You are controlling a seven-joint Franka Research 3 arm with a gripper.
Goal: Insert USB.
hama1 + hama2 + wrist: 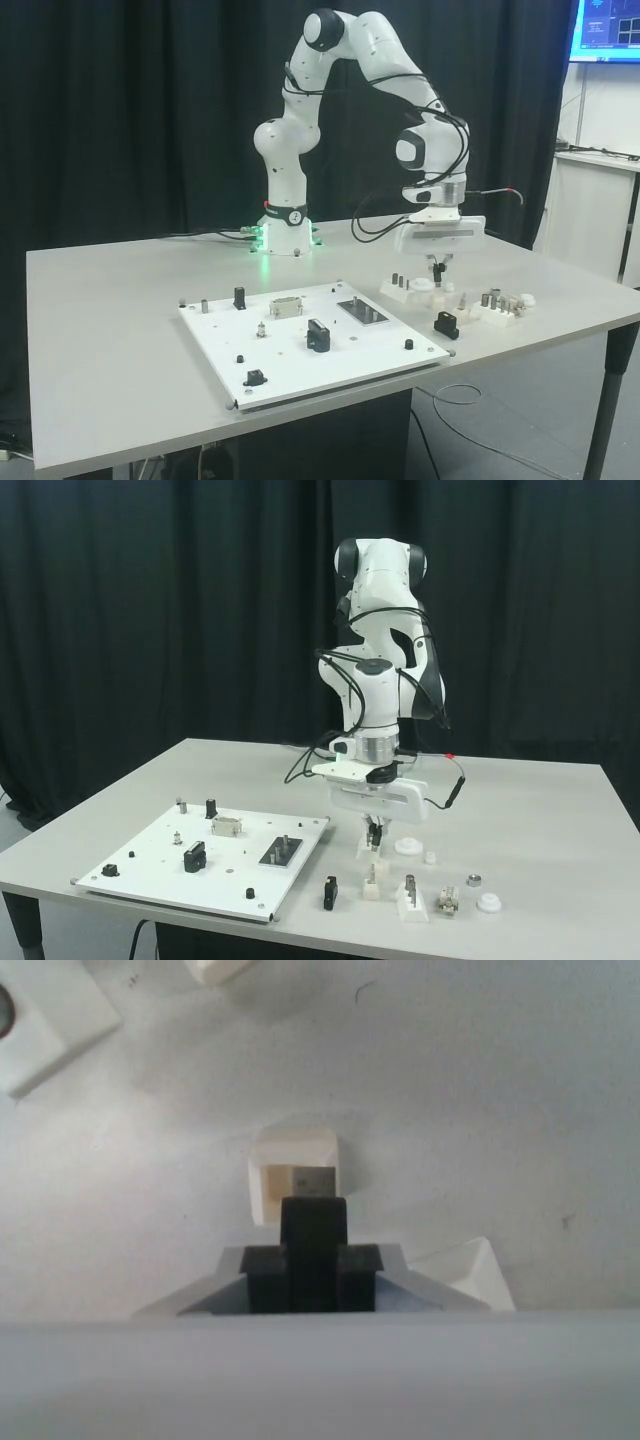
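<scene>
Gripping one USB plug [314, 1182], tool [313, 1260] closed over one white holder [293, 1175], grey table [120, 300].

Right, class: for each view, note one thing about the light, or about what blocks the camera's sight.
Wrist view: a grey band of the arm's own body fills the lower part, and the gripper, shut on the USB plug, hides part of the white holder. First room view: green light glows at the arm's base. Second room view: the black curtain sets off the white arm.
</scene>
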